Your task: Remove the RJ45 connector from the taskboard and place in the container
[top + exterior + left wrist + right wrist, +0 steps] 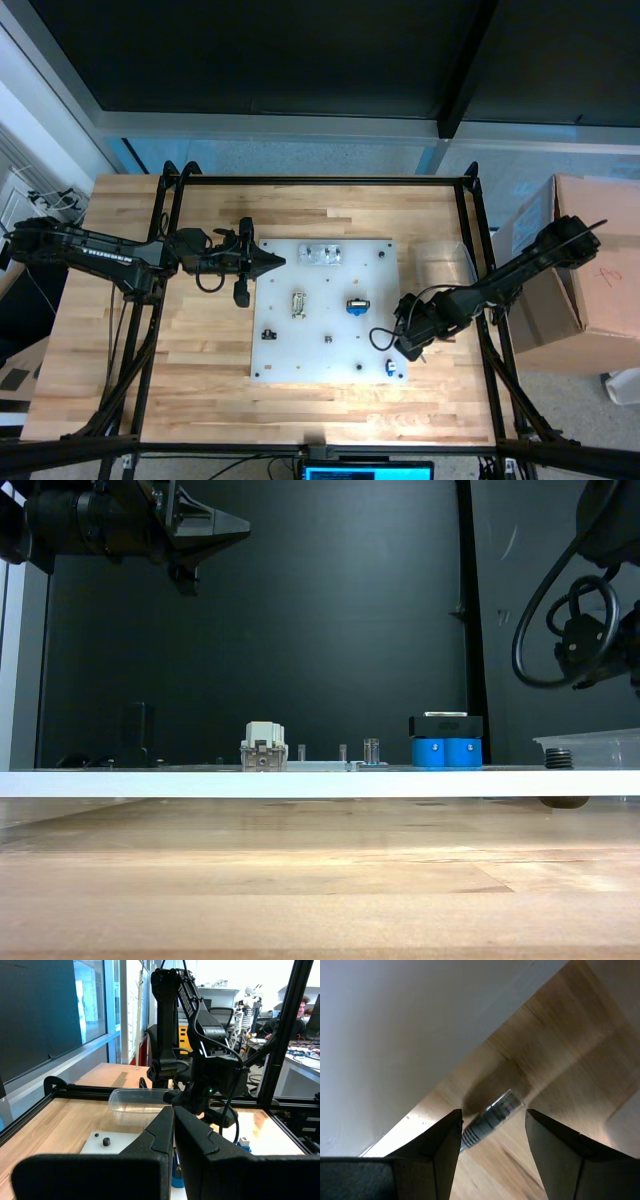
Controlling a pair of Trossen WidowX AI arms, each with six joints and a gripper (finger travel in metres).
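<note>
Right wrist view looks along the right gripper (pixel 493 1111), whose two matte black, wedge-shaped fingers (pixel 440 1145) stand spread apart, gripping nothing. Between them shows the RJ45 connector (pixel 487 1121), a clear plastic plug on a ribbed grey boot. It lies at a slant over the light, streaked wooden table (pixel 560 1060), its boot end close to one fingertip and its clear tip free of the other. Its soft shadow falls on the wood just beside it, and I cannot tell whether it rests on the wood or hangs just above it. In the high view this gripper (pixel 410 342) sits low at the right edge of the smooth white rectangular task board (pixel 320 345), with a black cable looped beside it, and the connector is out of any seat on the board. The clear plastic container (pixel 445 265) stands on the table beyond the gripper, near but apart from it. The left gripper (pixel 278 262) is clenched, its black fingers pressed into one point. It hangs over the board's left edge, high above it in the low view (pixel 240 523). On the board stand a blue block (pixel 445 750) and a cream-grey housing (pixel 262 748).
</note>
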